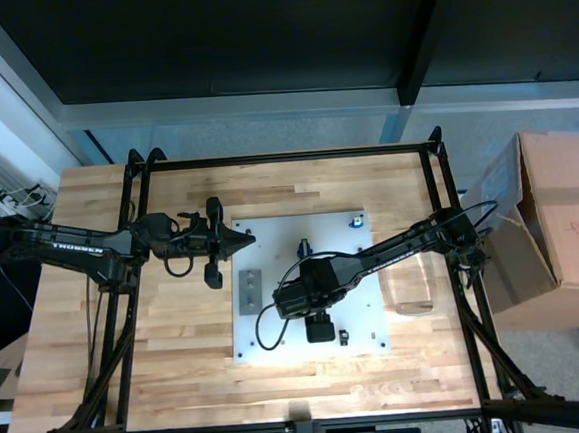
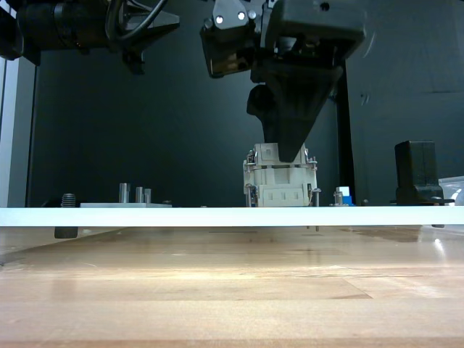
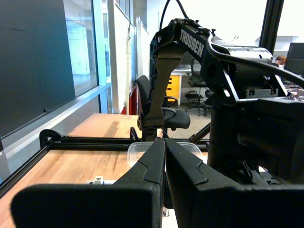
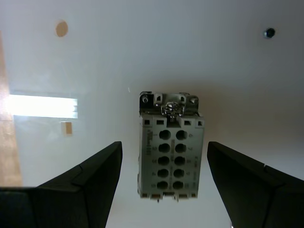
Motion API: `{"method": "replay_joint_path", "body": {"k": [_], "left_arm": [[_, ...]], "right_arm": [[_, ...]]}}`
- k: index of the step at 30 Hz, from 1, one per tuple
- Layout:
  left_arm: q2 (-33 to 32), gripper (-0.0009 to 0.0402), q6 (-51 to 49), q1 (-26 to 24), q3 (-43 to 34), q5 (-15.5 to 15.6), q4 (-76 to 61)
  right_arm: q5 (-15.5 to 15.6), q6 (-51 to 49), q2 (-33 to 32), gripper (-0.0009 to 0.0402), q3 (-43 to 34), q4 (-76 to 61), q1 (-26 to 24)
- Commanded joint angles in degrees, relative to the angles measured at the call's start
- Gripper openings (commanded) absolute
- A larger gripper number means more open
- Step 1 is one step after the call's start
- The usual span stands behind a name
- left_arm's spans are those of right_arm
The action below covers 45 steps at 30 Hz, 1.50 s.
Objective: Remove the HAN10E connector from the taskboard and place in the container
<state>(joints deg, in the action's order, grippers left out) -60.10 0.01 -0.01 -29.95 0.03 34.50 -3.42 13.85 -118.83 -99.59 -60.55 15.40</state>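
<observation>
Right wrist view shows the right tool (image 4: 164, 145) spread wide astride the HAN10E connector (image 4: 170, 151), which stands seated on the taskboard (image 1: 362, 311). The left tool (image 3: 165, 142), pressed together, hovers over the taskboard's left edge.

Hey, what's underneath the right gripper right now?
The right gripper, open, straddles the HAN10E connector, which stands upright on the white taskboard, with its sides clear. The connector's seat is hidden beneath it. The left gripper, shut, hangs over the board's left edge.

A cardboard box (image 1: 551, 226) sits beside the table (image 1: 182, 375), perhaps touching it.
</observation>
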Motion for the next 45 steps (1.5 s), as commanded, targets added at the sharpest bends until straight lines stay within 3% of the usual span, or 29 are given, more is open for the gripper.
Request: {"method": "replay_joint_path", "body": {"k": [1,8,18,22,39,45], "left_arm": [[-0.02,0.0,0.0,0.02,0.0,-0.02,0.02],[-0.02,0.0,0.0,0.0,0.0,-0.02,0.02],[-0.02,0.0,0.0,0.0,0.0,-0.02,0.02],[-0.02,0.0,0.0,0.02,0.0,-0.02,0.02],[-0.02,0.0,0.0,0.02,0.0,-0.02,0.02],[-0.02,0.0,0.0,0.0,0.0,-0.02,0.02]], "right_arm": [[-0.02,0.11,0.07,0.0232,0.39,0.46,0.02],[0.07,0.22,0.09,0.0178,0.39,1.2,0.02],[0.09,0.5,0.11,0.0037,0.39,1.11,0.02],[0.09,0.28,0.28,0.0,0.15,0.87,0.09],[-0.02,0.15,7.98,0.002,0.13,-2.05,0.35],[-0.09,-0.87,13.18,0.002,5.46,-1.51,1.31]]}}
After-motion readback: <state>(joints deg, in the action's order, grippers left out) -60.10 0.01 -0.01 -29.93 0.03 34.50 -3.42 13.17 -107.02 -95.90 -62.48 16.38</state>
